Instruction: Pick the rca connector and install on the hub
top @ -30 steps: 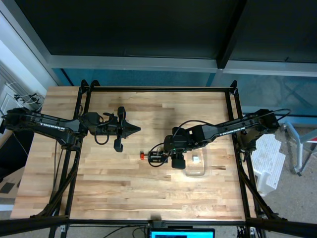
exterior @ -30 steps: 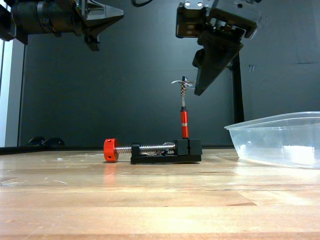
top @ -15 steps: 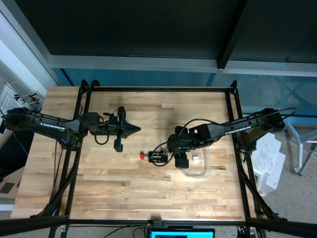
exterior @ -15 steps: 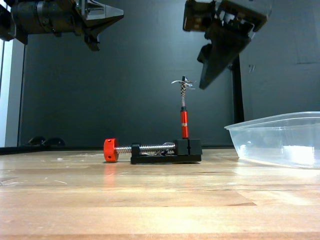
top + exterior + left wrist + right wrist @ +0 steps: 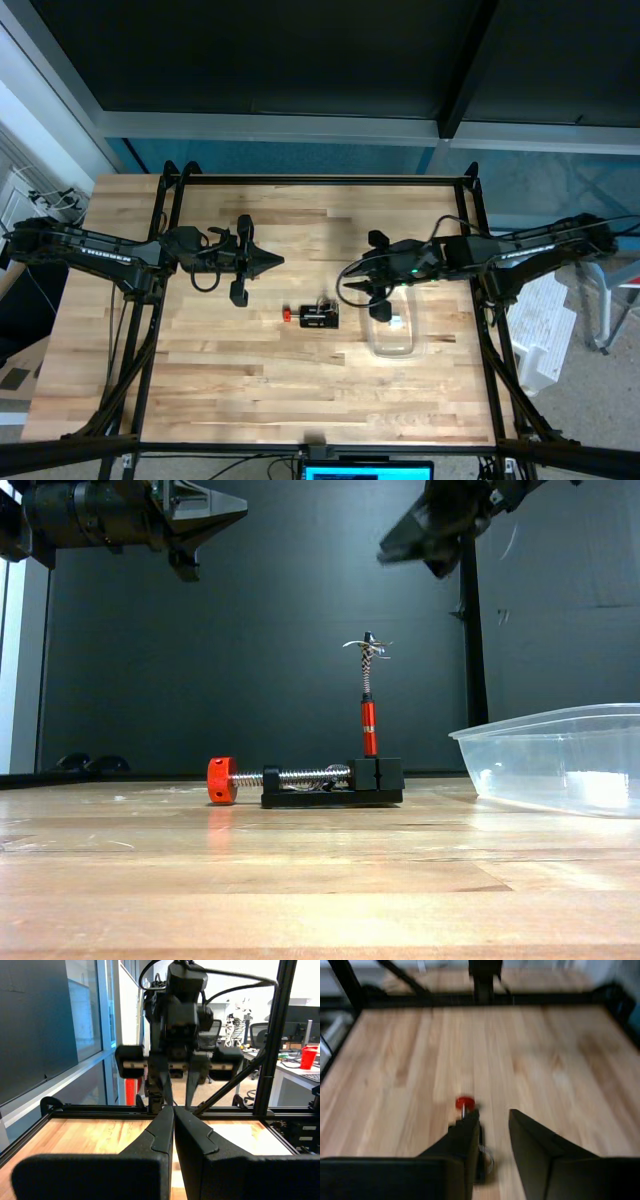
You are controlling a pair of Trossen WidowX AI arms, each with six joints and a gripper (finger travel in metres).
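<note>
The hub (image 5: 320, 319) is a small black block with a red knob (image 5: 286, 314) at its left end, lying mid-table. The rca connector (image 5: 369, 727) stands upright in the hub (image 5: 345, 780), red barrel down, with braided wire on top. My right gripper (image 5: 350, 276) hovers high and to the right of it, open, nothing between its fingers; it shows up and to the right of the wire as the right gripper (image 5: 392, 552). In the right wrist view the red knob (image 5: 465, 1103) lies beyond the open gripper (image 5: 493, 1118). My left gripper (image 5: 278, 261) hangs shut over the table's left half, off the hub.
A clear plastic tray (image 5: 400, 345) sits just right of the hub, and in the low view the tray (image 5: 560, 750) stands at the right. Black frame rails (image 5: 320, 181) run round the table's back and sides. In the left wrist view the right arm (image 5: 180, 1020) faces the shut fingers.
My right gripper has lifted and drawn back to the right, away from the connector's wire. The connector stays upright in the hub. The left arm has not moved.
</note>
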